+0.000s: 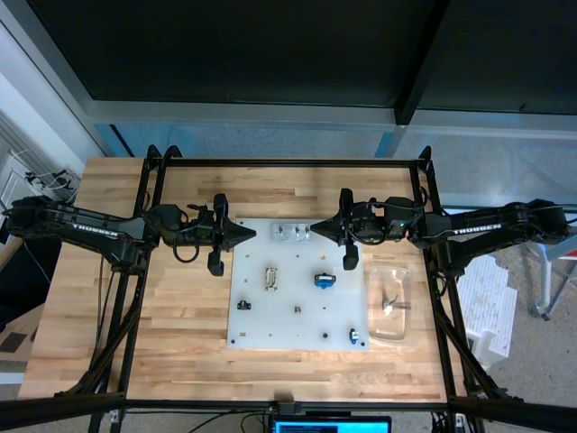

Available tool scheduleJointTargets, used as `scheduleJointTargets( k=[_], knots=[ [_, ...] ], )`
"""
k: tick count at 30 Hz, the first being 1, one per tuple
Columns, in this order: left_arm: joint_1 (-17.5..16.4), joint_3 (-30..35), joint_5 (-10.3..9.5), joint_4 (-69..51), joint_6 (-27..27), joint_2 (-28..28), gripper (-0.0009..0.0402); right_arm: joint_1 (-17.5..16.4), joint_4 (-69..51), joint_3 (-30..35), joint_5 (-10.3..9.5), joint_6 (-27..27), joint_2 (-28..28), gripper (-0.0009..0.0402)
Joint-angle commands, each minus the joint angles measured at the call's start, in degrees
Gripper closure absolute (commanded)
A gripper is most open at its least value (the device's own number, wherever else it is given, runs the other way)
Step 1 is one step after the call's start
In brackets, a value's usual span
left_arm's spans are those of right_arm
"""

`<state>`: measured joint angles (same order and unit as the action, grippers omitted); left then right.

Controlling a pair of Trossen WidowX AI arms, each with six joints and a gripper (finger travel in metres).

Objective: Pick the RJ45 connector and install on taskboard

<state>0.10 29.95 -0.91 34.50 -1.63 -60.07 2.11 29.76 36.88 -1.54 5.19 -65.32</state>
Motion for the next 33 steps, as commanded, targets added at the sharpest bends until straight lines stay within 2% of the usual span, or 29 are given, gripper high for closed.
scheduleJointTargets(
  k=[1,14,24,33],
  knots=[
    [-0.02,0.0,0.02,0.02,0.0,-0.02,0.0393,0.0,0.04,0.0,-0.02,0.02,-0.02,0.0393],
    [-0.02,0.0,0.02,0.02,0.0,-0.02,0.0393,0.0,-1.9,0.13,0.0,0.52,1.66,0.0393],
    [-0.02,0.0,0.02,0.02,0.0,-0.04,0.0393,-0.15,-28.15,6.49,0.37,1.88,7.5,0.0393],
    [-0.02,0.0,0.02,0.02,0.0,-0.04,0.0393,-0.52,-51.6,13.81,0.2,3.15,9.09,0.0393]
  ],
)
